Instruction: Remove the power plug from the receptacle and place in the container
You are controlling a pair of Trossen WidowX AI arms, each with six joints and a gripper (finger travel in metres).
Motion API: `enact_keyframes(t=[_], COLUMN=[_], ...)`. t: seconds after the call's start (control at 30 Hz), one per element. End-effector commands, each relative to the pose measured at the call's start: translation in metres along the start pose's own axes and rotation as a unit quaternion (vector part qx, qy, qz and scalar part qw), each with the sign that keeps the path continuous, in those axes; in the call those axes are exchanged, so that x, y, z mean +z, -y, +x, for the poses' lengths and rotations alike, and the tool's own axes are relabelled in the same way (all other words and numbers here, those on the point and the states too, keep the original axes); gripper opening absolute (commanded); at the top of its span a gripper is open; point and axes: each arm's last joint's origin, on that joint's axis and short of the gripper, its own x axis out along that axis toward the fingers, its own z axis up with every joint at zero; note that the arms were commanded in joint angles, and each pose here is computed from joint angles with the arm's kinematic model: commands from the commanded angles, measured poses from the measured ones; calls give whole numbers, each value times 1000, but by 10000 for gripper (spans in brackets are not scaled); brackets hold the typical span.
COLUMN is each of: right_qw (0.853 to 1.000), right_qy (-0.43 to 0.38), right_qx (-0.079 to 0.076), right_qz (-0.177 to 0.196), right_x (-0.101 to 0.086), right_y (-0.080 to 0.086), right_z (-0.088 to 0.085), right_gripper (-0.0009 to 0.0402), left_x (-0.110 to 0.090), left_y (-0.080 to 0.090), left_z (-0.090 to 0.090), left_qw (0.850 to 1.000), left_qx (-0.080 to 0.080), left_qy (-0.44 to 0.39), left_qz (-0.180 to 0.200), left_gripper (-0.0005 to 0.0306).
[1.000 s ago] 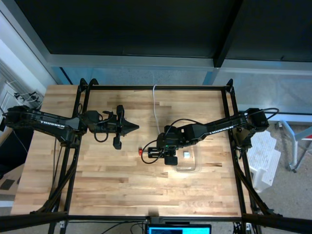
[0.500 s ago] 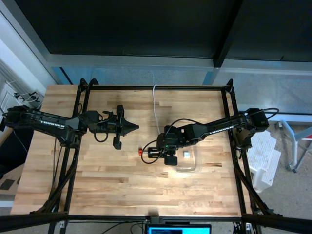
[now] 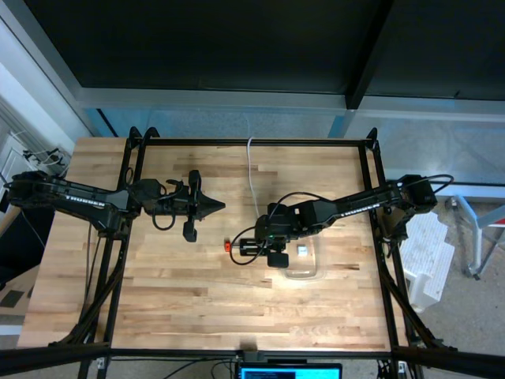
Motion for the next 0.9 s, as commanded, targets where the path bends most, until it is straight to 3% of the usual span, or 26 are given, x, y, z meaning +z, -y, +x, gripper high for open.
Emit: enact_keyframes(t=[0.03, 0.5, 0.9], right_qw=[1000, 1000, 1000], right_qy=[12, 20, -8], right_qx=[1, 5, 1], right_qz=[2, 10, 4], right_x=[2, 1, -20], right_y=[0, 2, 4], right_z=[-6, -23, -46], right_gripper=[0, 0, 0], left_x=[0, 0, 0], left_y=[0, 0, 0], left_z=[0, 0, 0], left_qw=[1000, 1000, 1000], left_qx=[0, 0, 0], left_qy=[0, 0, 1], left_qz=[0, 0, 0], left_gripper=[0, 0, 0])
